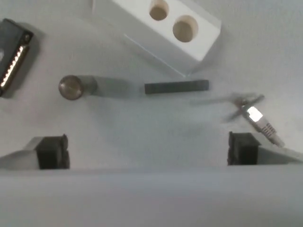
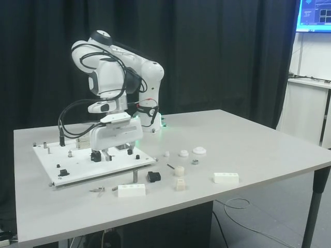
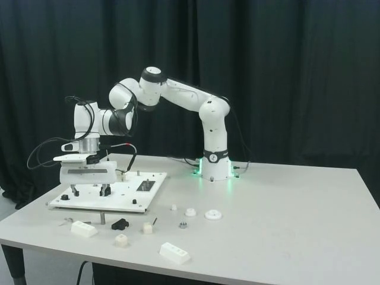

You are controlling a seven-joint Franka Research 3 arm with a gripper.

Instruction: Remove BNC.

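**Gripper poised at board's near edge**

My gripper hangs with fingers apart and empty above the white board, by its front edge. I cannot pick out the BNC. Only the wrist view shows the two-hole block and network plug on bare table beyond.

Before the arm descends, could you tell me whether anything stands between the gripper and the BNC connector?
Nothing visible does. The open gripper hangs just above the white board, and no object shows between its fingertips and the board. I cannot pick out the BNC itself in these views, though.
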